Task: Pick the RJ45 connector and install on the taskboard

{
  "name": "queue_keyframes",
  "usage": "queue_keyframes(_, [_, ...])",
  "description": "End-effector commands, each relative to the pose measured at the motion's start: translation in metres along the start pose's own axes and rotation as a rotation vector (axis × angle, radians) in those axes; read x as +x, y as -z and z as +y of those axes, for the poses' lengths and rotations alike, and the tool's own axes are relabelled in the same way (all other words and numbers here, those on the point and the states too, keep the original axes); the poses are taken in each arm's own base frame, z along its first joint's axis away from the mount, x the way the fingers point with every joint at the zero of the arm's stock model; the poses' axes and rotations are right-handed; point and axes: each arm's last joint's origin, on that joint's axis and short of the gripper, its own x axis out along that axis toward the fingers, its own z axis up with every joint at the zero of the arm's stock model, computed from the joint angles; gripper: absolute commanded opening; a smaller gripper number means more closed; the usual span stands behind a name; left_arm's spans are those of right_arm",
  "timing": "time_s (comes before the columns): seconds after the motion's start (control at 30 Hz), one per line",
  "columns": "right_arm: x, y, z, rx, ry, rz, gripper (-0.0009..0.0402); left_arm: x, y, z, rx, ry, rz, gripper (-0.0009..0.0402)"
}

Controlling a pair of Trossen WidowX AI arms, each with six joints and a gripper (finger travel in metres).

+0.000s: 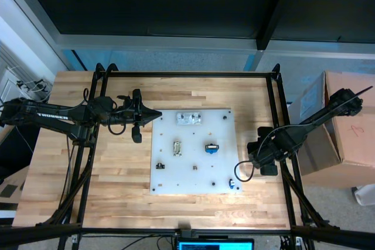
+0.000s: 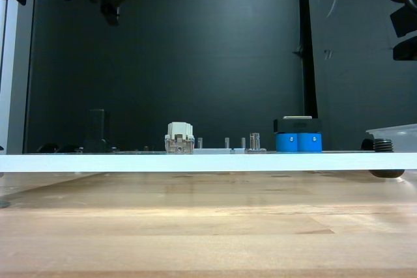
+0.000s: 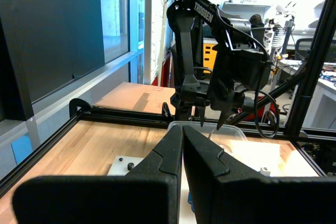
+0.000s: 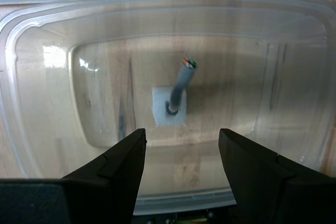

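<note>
Desk [image 1: 70, 191] carries your white taskboard [image 1: 193, 174] at its middle. As far as the views show, none of the install is done: the part is not yet picked, carried or seated, so the whole job is left. I cannot tell which seat on the board is meant for it.

Your left gripper [image 3: 182, 129] hangs high by the board's left edge and points across at the other arm. Its fingers are pressed together with nothing between them.

Your right gripper [image 4: 182, 136] hangs over a clear plastic tray [image 4: 37, 103] that sits on the desk just beside the board's right edge. It points down into the tray with its fingers spread wide and empty.

The RJ45 connector [image 4: 163, 114] lies free on the tray floor, a small pale block with a short grey cable stub [image 4: 182, 80] rising from it. It sits below your open fingers, roughly in line with the gap between them and touching neither. By my judgement you are about lined up, and lowering and closing come first.
</note>
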Motion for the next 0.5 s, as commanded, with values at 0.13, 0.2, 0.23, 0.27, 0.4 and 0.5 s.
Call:
queue_keyframes(0.13, [0.009, -0.006, 0.002, -0.028, 0.006, 0.033, 0.0192, 0.000, 0.000, 0.000, 0.000, 0.000, 0.000, 0.0000])
queue_keyframes(0.2, [0.012, -0.008, 0.001, -0.036, 0.005, 0.045, 0.0192, 0.000, 0.000, 0.000, 0.000, 0.000, 0.000, 0.0000])
queue_keyframes(0.23, [0.013, -0.010, 0.000, -0.040, 0.007, 0.051, 0.0193, 0.000, 0.000, 0.000, 0.000, 0.000, 0.000, 0.0000])
queue_keyframes(0.27, [0.014, -0.011, 0.000, -0.041, 0.010, 0.055, 0.0192, 0.000, 0.000, 0.000, 0.000, 0.000, 0.000, 0.0000])
queue_keyframes(0.4, [0.022, -0.013, 0.001, -0.046, 0.006, 0.064, 0.0192, 0.000, 0.000, 0.000, 0.000, 0.000, 0.000, 0.0000])
queue_keyframes(0.5, [0.032, -0.012, 0.002, -0.046, -0.002, 0.075, 0.0192, 0.000, 0.000, 0.000, 0.000, 0.000, 0.000, 0.0000])
